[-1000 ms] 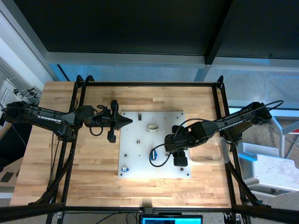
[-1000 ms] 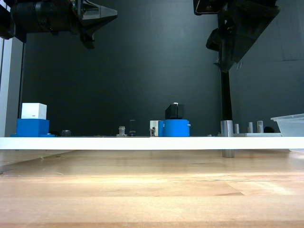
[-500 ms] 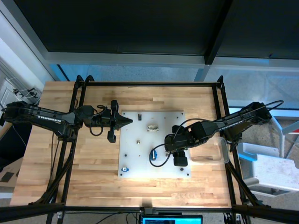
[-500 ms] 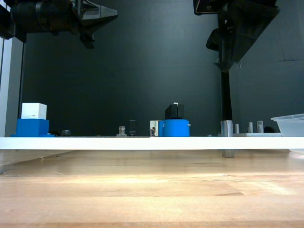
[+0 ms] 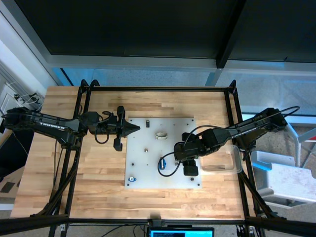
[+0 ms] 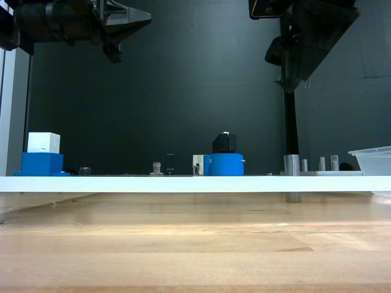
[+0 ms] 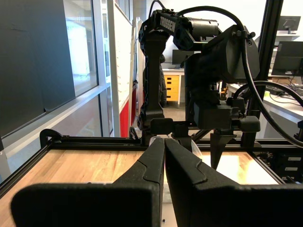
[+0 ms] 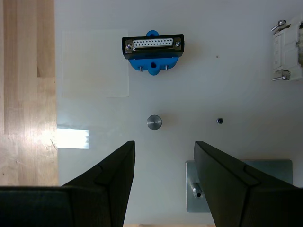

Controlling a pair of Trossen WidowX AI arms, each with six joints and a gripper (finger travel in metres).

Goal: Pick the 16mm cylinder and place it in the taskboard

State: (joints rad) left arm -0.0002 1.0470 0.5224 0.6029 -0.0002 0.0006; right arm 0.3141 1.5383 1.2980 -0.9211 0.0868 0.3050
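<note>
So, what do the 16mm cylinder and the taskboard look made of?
The 16mm cylinder: probably metal, dull silver face with soft sheen. The taskboard: smooth white sheet, perhaps plastic, slightly glossy, mirroring a bright patch. The right hand hovers open above the cylinder; the left hand, shut, hangs over the board's left edge.

Both arms matte black with boxy links. White TROSSEN lettering runs along the left arm (image 5: 49,124); black cables (image 5: 196,130) loop off the right arm (image 5: 247,127). The left gripper (image 7: 164,144), left of table centre, has tapered black fingers pressed together. The right gripper (image 8: 163,146), right of centre, has broad black fingers set apart.
</note>
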